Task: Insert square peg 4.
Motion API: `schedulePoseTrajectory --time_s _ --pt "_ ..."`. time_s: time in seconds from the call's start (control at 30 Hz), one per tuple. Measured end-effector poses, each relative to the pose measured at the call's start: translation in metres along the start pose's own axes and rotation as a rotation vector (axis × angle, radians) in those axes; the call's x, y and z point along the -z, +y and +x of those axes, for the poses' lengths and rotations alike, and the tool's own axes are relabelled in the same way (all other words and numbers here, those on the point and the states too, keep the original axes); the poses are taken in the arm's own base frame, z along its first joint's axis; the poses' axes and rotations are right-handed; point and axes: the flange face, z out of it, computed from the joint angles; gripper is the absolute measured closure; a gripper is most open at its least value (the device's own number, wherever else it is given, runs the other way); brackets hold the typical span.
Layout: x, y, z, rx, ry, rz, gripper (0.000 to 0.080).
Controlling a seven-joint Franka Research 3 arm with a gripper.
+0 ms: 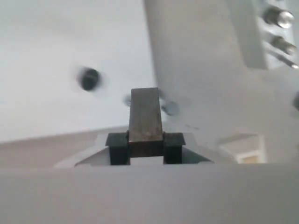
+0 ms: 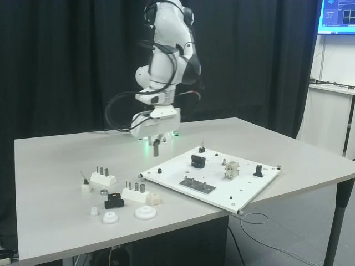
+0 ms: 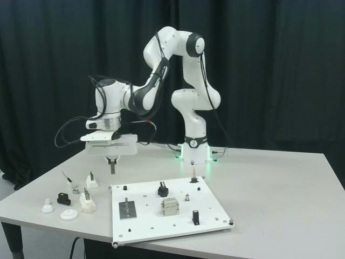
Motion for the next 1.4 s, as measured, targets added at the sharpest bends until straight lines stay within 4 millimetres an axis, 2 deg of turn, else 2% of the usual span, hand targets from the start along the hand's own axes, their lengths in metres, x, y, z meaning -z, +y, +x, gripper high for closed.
schedulePoseTrajectory --time_s 0.8,1.1,1.4 --pt "0.046 -0.164 -0.037 -0.251 -0.066 0.027 0.0653" --pt "0.056 -0.210 -0.055 -0.462 -0.075 0.006 0.0653" --pt "0.063 -0.238 -0.066 -0.662 -0.082 0.008 0.0653"
